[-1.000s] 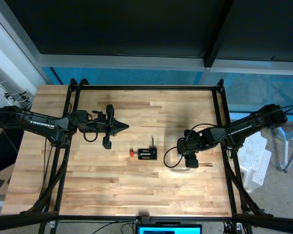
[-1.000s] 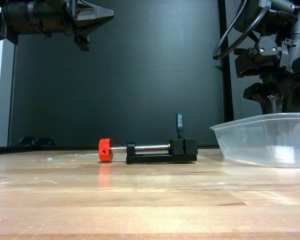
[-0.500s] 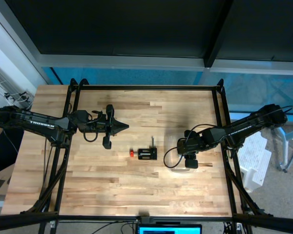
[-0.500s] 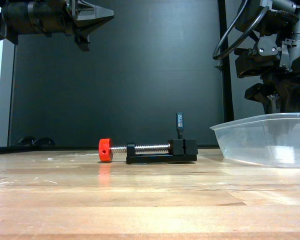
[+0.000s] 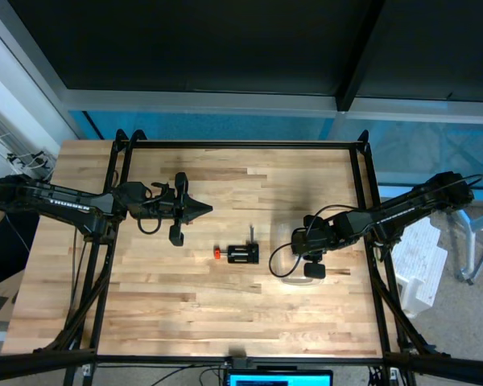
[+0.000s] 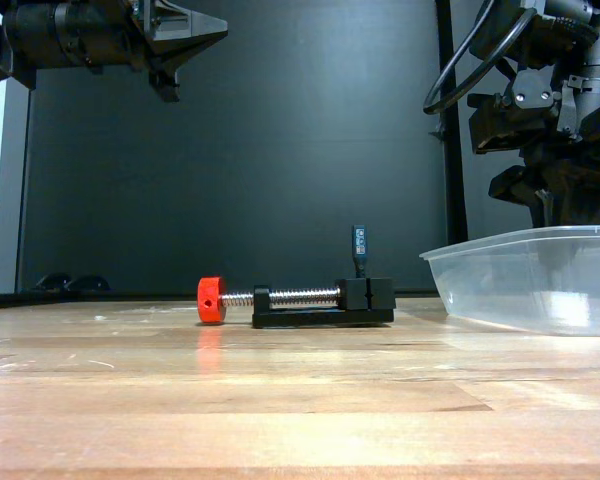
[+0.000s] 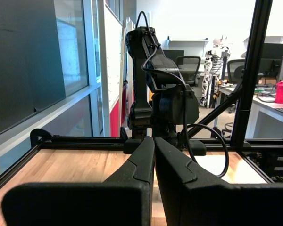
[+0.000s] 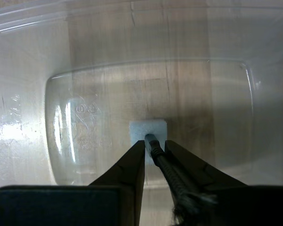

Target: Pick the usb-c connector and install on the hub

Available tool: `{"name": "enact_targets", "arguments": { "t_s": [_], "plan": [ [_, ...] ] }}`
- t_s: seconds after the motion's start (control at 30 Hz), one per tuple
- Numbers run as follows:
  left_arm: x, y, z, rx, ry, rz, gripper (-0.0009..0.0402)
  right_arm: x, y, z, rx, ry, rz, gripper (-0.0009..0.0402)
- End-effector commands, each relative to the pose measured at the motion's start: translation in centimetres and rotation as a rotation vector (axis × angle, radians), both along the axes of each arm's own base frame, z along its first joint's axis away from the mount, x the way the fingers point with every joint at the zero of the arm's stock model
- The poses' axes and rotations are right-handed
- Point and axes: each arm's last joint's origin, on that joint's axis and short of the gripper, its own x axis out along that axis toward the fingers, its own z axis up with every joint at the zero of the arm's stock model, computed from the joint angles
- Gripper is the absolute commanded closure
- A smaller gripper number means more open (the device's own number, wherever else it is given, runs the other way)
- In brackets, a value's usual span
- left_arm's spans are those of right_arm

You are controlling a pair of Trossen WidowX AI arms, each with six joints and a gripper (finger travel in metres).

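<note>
The black USB-C connector (image 8: pixel 161 157), on a braided cable, is held between the fingers of my right gripper (image 8: pixel 154 142), which is shut on it. That gripper (image 6: pixel 552 212) hangs just above the clear plastic tub (image 6: pixel 520 290), right of the vise. A small white foam block (image 8: pixel 148 128) lies on the tub floor under the connector tip. The hub (image 6: pixel 358 245) stands upright as a thin black piece clamped in a black vise (image 6: pixel 320 300) with a red knob (image 6: pixel 210 299). My left gripper (image 5: pixel 208 209) is shut and holds nothing, high above the table, left of the vise.
The tub (image 5: pixel 283 261) sits right beside the vise (image 5: pixel 241 254) at mid-table. A black frame runs along the table's left, right and far edges. Bare wood lies in front of the vise.
My right gripper has risen slightly over the tub with the connector in it. The left arm and the vise have not moved.
</note>
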Motion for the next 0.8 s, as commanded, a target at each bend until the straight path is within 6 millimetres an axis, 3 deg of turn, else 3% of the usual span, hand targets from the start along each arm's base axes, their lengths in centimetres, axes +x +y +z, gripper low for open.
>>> {"name": "enact_targets", "arguments": {
  "t_s": [0.03, 0.17, 0.8],
  "plan": [
    [0.01, 0.00, 0.01, 0.000, 0.000, 0.000, 0.0393, 0.00, 0.00, 0.01, 0.000, 0.001, 0.000, 0.0368],
    [0.01, 0.01, 0.01, 0.000, 0.000, 0.000, 0.0393, 0.00, 0.00, 0.01, 0.000, 0.001, 0.000, 0.0396],
    [0.01, 0.00, 0.01, 0.000, 0.000, 0.000, 0.0393, 0.03, 0.05, 0.11, 0.001, -0.003, 0.002, 0.0394]
  ]
}}
